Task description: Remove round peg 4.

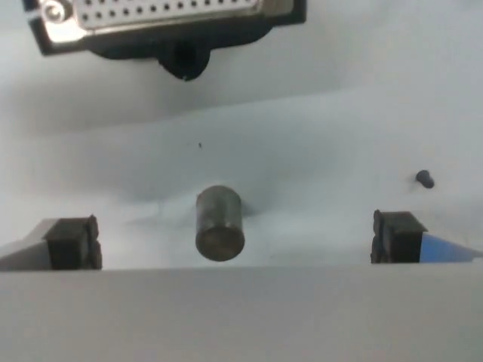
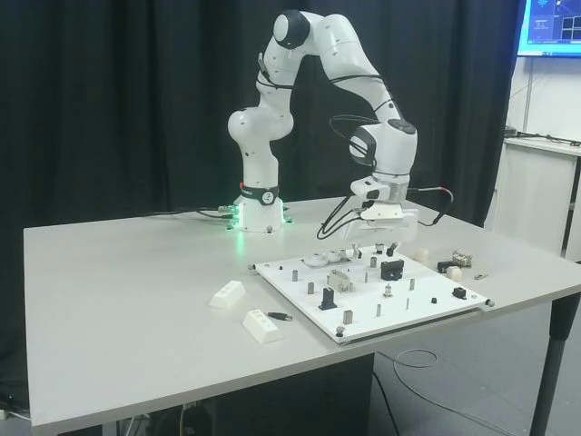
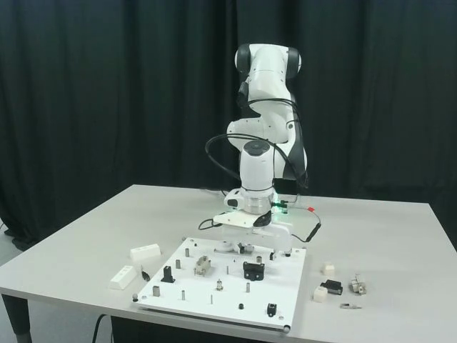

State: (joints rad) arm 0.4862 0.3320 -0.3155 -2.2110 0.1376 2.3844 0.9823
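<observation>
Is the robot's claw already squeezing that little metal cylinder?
No. In the wrist view the two fingers stand wide apart, with the round peg upright between them and touching neither.

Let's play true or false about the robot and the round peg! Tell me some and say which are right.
1. The gripper has its jaws open. True.
2. The peg is squeezed tight. False: it stands between the jaws, touching neither.
3. The peg stands on the white board. True.
4. The connector is in the gripper. False: it lies on the board beyond the peg.
5. The curtain is white. False: it is black.
</observation>
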